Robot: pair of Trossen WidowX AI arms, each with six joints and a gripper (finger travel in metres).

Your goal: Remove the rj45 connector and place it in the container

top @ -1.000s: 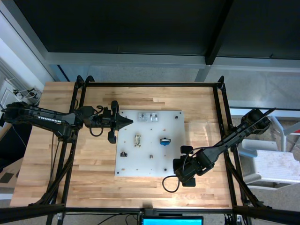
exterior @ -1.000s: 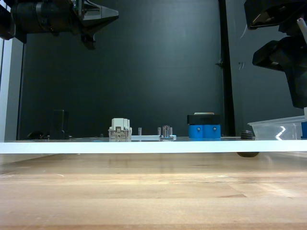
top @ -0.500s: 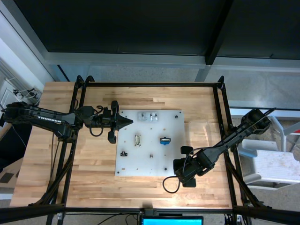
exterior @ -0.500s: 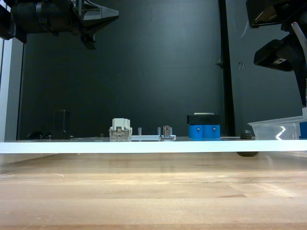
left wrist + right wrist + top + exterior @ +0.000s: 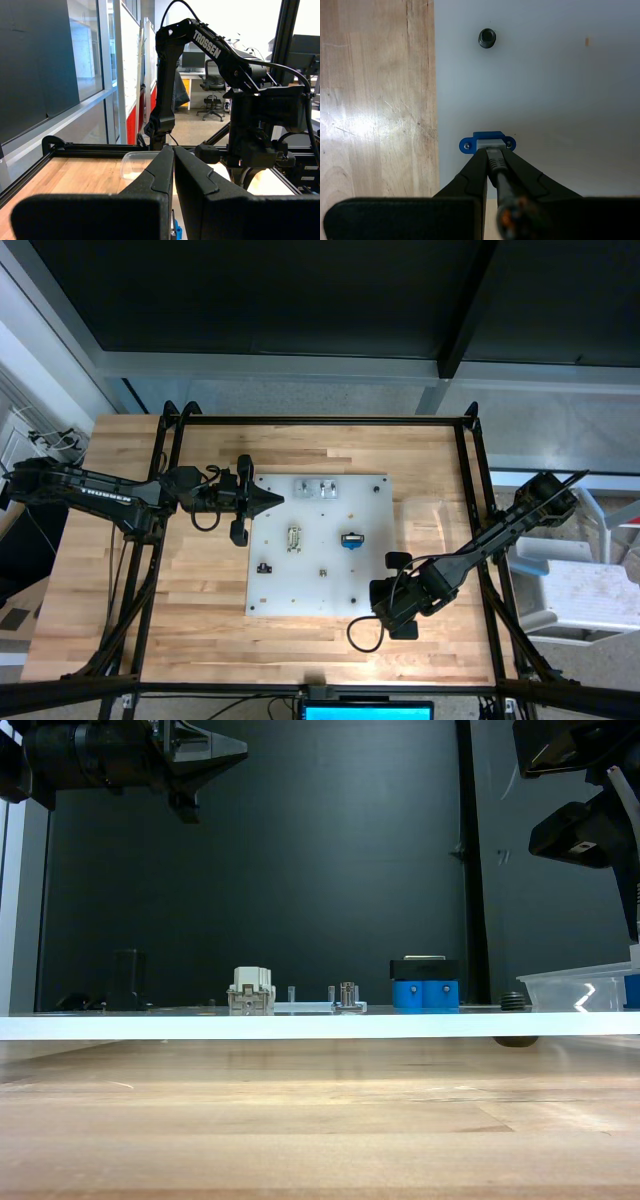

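Right gripper (image 5: 494,153) held high over the white board's (image 5: 545,75) near right corner, fingers clamped on the rj45 connector (image 5: 495,162) above a blue mount (image 5: 487,135), clear container (image 5: 432,516) on the table (image 5: 200,620) beside the board's right edge, left gripper (image 5: 276,500) hovering over the board's far left edge, fingers pressed together, empty.

Wooden table (image 5: 200,635), white task board (image 5: 300,590) at its middle, clear container (image 5: 430,502) just beside the board's right edge.
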